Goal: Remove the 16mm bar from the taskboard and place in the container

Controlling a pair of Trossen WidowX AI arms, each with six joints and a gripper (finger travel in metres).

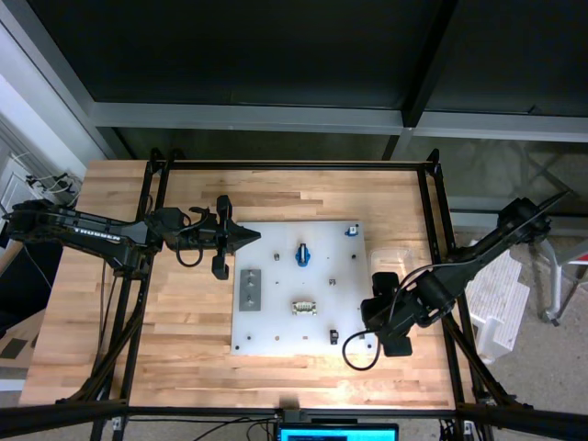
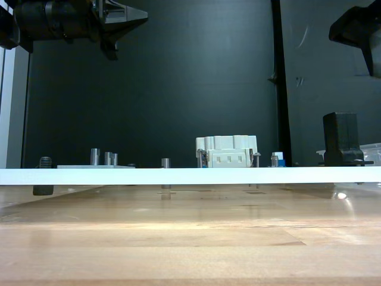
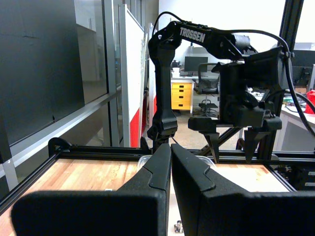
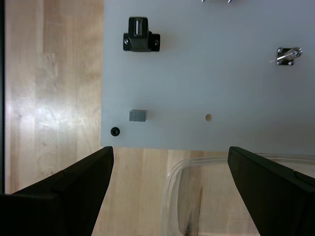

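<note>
left gripper (image 3: 171,147) over taskboard (image 1: 276,331), jaws seemingly closed | right gripper (image 4: 171,150) near container (image 1: 395,257) (jaws wide)

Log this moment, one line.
left gripper shut, raised at left edge of white square taskboard | right gripper open above clear plastic container rim | small dark-grey metal 16mm bar on taskboard, ungrasped

A wooden table (image 1: 184,358) lies within a black frame (image 1: 294,164), a lit screen (image 1: 338,432) at its near edge.

White "TROSSEN" lettering stands on the right arm (image 3: 197,33) and left arm (image 1: 81,231).
</note>
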